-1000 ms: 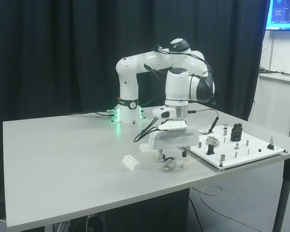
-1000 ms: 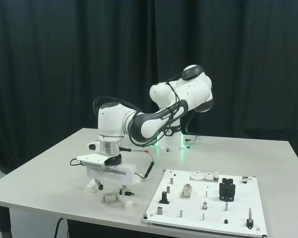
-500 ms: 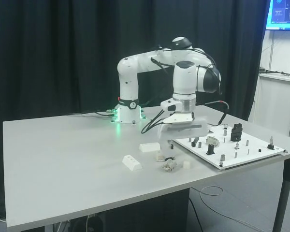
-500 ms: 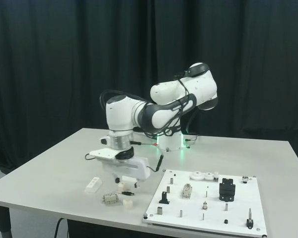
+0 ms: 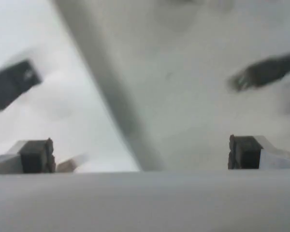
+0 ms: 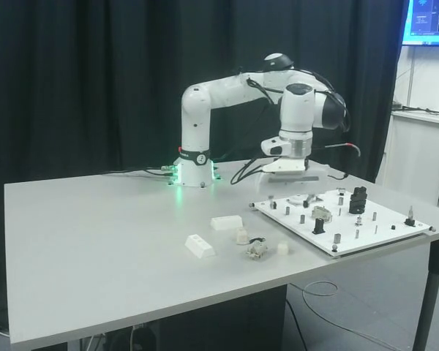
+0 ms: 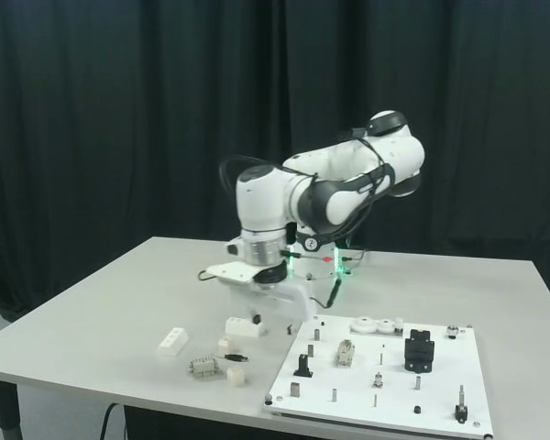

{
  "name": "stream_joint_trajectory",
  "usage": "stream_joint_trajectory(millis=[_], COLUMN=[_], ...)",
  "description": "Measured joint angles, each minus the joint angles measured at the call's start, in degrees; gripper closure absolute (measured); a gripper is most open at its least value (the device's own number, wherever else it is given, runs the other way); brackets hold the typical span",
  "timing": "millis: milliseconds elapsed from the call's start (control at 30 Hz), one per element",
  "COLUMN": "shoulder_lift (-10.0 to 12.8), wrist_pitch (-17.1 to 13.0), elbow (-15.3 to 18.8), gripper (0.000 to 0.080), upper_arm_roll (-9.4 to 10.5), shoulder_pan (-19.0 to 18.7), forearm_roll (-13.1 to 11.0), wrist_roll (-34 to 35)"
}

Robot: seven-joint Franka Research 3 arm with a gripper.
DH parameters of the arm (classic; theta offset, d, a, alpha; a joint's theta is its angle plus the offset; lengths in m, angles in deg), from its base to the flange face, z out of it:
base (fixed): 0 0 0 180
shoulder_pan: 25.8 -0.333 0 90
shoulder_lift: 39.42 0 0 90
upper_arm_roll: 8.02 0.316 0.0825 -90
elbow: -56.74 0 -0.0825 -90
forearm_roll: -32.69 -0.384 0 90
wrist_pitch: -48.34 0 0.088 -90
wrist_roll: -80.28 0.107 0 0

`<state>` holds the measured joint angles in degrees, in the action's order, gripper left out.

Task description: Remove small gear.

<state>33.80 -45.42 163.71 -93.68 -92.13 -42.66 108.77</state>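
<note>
Swinging up and away from the loose parts on the desk (image 6: 95, 234), the claw (image 5: 140, 154) now hangs spread and empty over the white board's (image 7: 394, 390) near edge, small gear (image 7: 385, 324) sitting beyond it.

Glossy white arm (image 7: 330, 188); matt table (image 6: 95, 227)

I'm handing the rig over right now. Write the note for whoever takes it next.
Pincer: open, empty, hovering at the near corner of the white assembly board.
White gears: on the board's far edge beside the black block; which one is the small gear I cannot tell.
Done: nothing removed yet.
Left: reach the small gear, grip it, lift it off, set it on the grey table.
</note>
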Motion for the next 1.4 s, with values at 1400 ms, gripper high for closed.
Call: stream_joint_trajectory(millis=[1400], shoulder_lift=[-1.61], wrist_pitch=[-12.26], elbow=[17.19], gripper=[0.0003], upper_arm_roll=[-1.73], shoulder_pan=[-34.77], forearm_roll=[1.81], wrist_roll=[44.78])
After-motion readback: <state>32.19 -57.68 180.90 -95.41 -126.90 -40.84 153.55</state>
